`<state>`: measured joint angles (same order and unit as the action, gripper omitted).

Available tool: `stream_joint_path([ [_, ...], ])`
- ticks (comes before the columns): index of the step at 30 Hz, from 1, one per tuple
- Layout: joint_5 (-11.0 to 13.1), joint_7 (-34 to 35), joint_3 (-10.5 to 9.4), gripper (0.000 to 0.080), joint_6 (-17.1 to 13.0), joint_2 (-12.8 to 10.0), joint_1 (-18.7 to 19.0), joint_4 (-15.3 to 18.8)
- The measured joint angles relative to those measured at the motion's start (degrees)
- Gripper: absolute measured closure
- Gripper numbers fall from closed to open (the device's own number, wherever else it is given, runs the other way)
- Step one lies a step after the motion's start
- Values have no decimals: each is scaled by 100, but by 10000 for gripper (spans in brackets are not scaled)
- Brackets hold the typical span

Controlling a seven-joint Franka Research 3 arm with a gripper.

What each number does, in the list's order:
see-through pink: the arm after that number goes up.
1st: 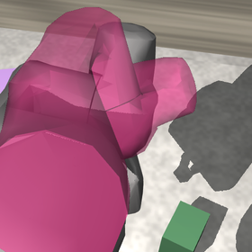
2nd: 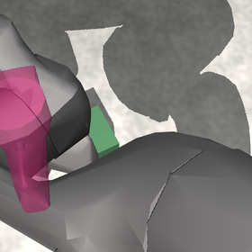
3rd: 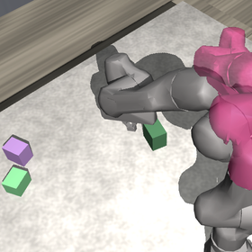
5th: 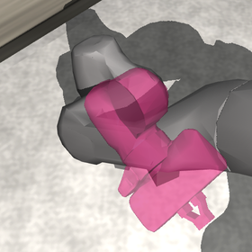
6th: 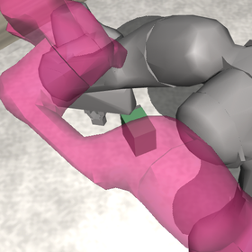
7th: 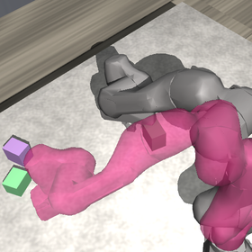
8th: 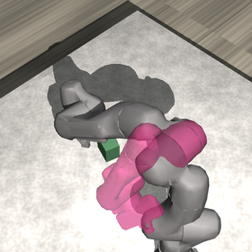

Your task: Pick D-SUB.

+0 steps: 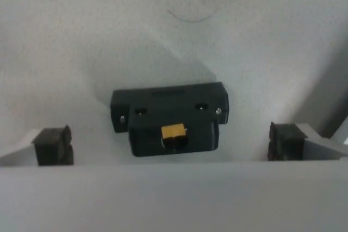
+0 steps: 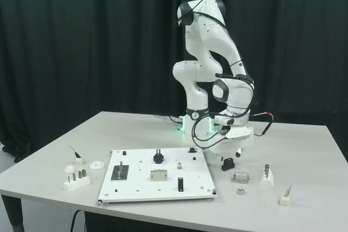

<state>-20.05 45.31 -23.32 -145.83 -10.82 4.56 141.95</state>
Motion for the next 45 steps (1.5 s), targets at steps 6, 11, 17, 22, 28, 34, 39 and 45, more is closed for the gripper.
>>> stream_joint_path([
  [6, 0, -12, 0, 3, 0, -38, -14, -4],
  [11, 0, -23, 0, 3, -3, -101, -40, -22],
  [17, 0, -40, 1, 3, -21, -189, -52, -51],
  [22, -1, -51, 3, 3, -64, -236, -56, -60],
  [28, -66, -112, 10, 3, -96, -252, -57, -60],
  [34, -208, -108, 21, 96, -96, -252, -57, -60],
  [39, -282, -55, 28, 425, -95, -250, -57, -65],
  [45, -342, 215, 29, 422, -85, -249, -57, -84],
])
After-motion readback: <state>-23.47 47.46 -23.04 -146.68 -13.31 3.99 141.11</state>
